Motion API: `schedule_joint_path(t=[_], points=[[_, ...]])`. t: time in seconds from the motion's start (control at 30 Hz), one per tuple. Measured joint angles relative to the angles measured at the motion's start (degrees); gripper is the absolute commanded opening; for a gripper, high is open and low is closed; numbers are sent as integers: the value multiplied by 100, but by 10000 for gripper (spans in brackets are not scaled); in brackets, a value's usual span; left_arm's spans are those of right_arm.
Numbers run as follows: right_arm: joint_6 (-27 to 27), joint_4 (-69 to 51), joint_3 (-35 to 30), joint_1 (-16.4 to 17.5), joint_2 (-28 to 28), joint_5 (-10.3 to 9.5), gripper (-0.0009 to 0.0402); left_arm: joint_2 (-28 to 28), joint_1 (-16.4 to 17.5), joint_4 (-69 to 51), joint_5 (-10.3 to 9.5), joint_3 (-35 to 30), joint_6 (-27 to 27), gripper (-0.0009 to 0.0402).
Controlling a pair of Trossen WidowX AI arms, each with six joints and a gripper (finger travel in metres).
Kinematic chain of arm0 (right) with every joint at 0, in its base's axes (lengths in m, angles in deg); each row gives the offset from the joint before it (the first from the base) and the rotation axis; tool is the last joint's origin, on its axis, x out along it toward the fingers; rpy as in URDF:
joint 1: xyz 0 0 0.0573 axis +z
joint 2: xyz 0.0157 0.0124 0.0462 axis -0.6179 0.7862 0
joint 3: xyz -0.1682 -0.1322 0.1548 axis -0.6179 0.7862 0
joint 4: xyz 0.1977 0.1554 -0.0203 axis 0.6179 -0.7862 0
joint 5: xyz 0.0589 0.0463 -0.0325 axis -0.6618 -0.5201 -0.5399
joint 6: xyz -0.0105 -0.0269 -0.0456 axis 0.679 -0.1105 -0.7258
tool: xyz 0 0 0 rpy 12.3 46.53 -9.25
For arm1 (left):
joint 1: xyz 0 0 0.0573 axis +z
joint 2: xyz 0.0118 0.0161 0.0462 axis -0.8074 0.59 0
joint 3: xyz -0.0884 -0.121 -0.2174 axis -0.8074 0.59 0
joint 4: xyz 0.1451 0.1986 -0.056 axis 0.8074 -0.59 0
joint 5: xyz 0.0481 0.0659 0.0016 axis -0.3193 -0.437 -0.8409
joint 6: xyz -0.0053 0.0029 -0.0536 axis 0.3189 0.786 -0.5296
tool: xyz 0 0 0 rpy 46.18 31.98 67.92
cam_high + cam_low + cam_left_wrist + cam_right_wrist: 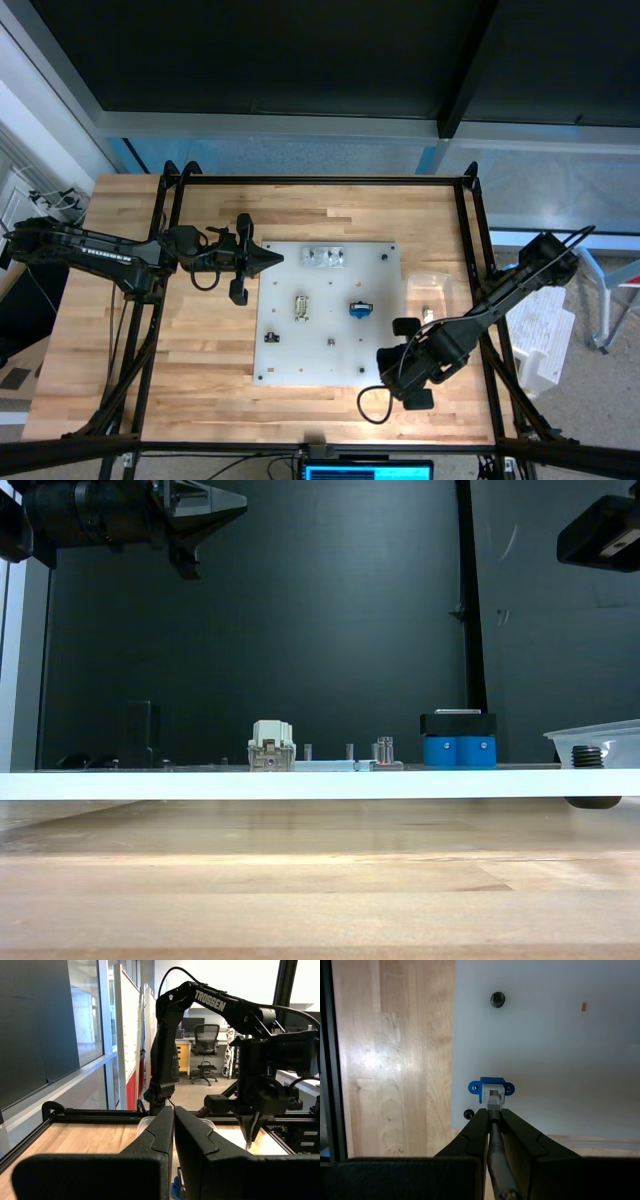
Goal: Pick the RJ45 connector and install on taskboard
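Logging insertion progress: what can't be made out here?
Right wrist view: how high the RJ45 connector, gripped by the right gripper, hangs over the blue fitting; straight-down look.
High view: connector hidden under the right arm.
Low view: top edge cuts both off.
Left gripper, shut, hangs over the taskboard left edge.

we see two matte black arms, left arm [100,252] and right arm [165,1035], both with white trossen lettering and loose black cable loops. left gripper [173,1117], out at the left, has chunky black wedge fingers. right gripper [492,1112], near right, has the same tapered black fingers.
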Motion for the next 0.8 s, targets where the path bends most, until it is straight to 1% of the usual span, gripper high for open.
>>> schedule_joint_path(t=[0.4,0.57,0.8], points=[[-79,66,17,-17,26,59,0,0,0,0,0,0,0,0],[-101,151,22,-20,94,15,0,0,0,0,0,0,0,0],[-136,81,22,-22,101,15,0,0,0,2,-2,0,-2,0]])
